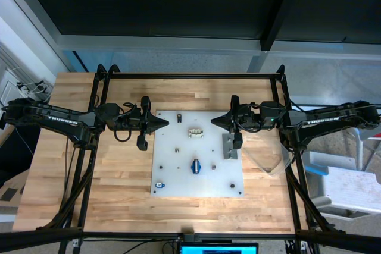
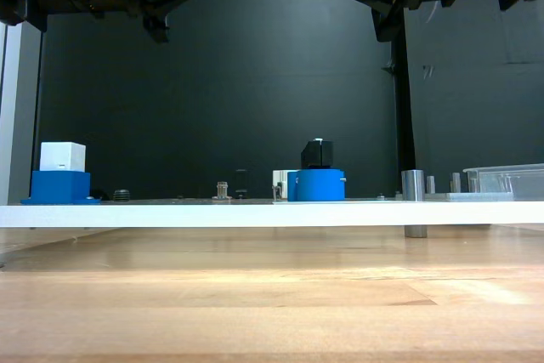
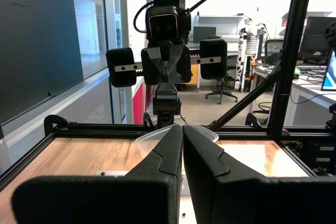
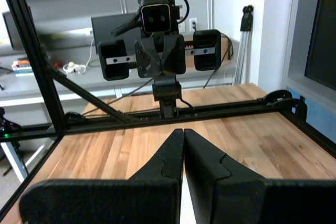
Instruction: Pick the 16mm cylinder and place it in the container
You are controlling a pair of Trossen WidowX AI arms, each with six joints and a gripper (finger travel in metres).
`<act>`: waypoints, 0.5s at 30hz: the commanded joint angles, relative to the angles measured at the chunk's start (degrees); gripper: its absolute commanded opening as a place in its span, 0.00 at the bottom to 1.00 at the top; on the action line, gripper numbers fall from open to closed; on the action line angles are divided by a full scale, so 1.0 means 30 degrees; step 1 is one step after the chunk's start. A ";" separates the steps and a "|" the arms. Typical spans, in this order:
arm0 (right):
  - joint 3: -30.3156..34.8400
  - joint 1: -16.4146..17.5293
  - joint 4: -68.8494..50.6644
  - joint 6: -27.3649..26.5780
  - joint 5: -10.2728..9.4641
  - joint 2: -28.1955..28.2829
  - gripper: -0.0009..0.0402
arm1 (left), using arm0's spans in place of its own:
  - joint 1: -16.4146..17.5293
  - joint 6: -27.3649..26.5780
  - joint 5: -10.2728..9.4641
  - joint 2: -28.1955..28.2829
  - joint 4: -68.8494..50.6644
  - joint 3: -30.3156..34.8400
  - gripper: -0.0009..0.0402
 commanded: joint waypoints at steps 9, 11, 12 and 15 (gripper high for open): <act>0.5960 0.0102 -1.2859 0.0525 -0.0051 0.1122 0.02 | 0.0007 0.0000 0.0007 0.0000 -0.0007 0.0000 0.02; 0.7380 0.0138 -1.5249 0.0525 -0.0051 0.1807 0.02 | 0.0000 0.0000 0.0007 0.0000 0.0000 0.0000 0.02; 0.8029 0.0138 -1.6225 0.0525 -0.0051 0.2127 0.02 | 0.0007 0.0000 0.0007 0.0007 0.0000 0.0000 0.02; 0.9755 0.0182 -1.8506 0.0525 -0.0051 0.3177 0.02 | 0.0000 0.0000 0.0007 0.0000 -0.0007 0.0000 0.02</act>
